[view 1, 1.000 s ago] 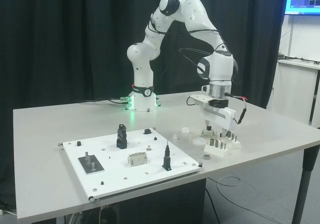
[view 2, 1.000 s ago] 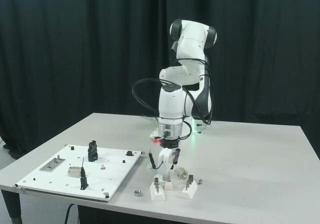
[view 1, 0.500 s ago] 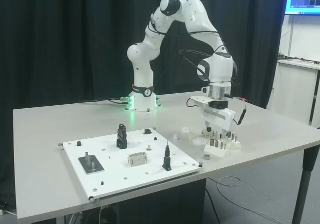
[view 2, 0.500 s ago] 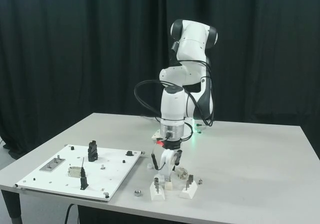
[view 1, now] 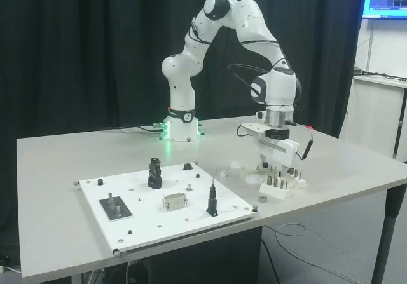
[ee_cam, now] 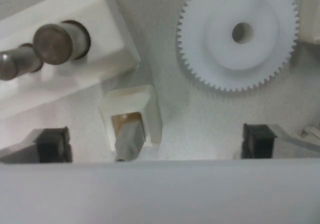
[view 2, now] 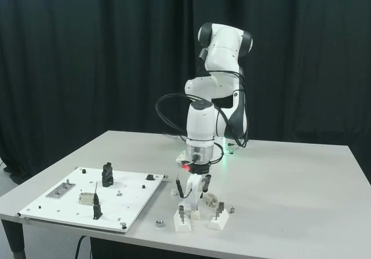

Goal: Pick Ethernet.

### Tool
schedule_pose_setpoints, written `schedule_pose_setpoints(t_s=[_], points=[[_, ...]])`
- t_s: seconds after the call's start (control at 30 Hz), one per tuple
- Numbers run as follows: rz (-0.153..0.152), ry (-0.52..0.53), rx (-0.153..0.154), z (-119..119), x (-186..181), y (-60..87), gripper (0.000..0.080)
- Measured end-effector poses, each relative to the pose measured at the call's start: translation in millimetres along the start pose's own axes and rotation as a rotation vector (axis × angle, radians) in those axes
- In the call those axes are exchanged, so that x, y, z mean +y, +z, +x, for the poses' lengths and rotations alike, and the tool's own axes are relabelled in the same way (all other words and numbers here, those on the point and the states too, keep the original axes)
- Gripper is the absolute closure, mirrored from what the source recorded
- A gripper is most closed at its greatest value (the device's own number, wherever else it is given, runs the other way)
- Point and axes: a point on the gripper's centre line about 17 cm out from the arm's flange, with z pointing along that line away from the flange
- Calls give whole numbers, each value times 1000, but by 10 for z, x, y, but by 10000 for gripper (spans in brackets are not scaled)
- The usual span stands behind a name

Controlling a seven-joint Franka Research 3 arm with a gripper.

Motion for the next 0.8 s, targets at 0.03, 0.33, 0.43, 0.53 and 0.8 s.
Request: schedule_pose_setpoints(t_s=[0.03, 0.33, 0.43, 0.53, 0.8], points=[[-1, 2, 0, 0, 3, 7, 3], [8, 60, -23, 11, -15, 74, 94], [10, 70, -26, 22, -19, 89, 434], [12, 74, -26, 26, -25, 97, 434], [18, 83, -29, 26, -40, 105, 636]])
